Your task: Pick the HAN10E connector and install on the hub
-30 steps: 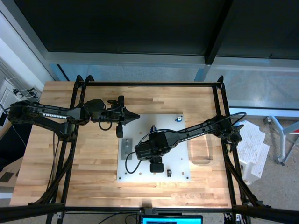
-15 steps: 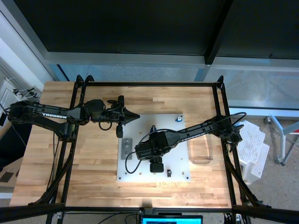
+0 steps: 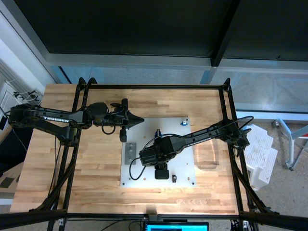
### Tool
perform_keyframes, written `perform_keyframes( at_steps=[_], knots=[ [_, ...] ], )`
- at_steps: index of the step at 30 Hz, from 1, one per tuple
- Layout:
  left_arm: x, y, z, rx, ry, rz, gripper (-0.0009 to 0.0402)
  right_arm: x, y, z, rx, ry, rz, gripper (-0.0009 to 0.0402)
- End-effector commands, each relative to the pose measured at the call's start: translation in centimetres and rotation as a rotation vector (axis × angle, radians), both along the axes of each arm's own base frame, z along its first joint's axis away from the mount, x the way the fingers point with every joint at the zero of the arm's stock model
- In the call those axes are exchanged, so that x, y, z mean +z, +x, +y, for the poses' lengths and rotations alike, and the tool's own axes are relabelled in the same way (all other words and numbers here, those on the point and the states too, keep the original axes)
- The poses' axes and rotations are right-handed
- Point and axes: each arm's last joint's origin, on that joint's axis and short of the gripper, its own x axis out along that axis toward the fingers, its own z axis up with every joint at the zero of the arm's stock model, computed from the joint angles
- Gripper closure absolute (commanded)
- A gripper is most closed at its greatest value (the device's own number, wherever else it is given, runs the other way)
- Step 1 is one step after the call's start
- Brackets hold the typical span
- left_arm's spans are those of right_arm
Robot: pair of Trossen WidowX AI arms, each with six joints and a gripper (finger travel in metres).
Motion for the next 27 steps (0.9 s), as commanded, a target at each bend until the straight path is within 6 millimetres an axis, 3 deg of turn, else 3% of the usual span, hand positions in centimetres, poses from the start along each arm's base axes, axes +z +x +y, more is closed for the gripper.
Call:
perform_keyframes(
  at_steps=[1,15,27],
  knots=[
    [0.01,0.00,0.00,0.000,0.000,0.000,0.0393,0.01,-0.02,0.02,-0.004,-0.002,-0.001,0.0373],
    [0.02,0.00,0.01,0.000,0.000,-0.001,0.0393,-0.04,-0.02,-0.01,-0.009,-0.011,0.001,0.0365],
    [0.01,0.00,0.01,0.000,0.000,0.000,0.0393,0.00,-0.06,0.00,-0.009,-0.007,0.002,0.0252]
  ],
)
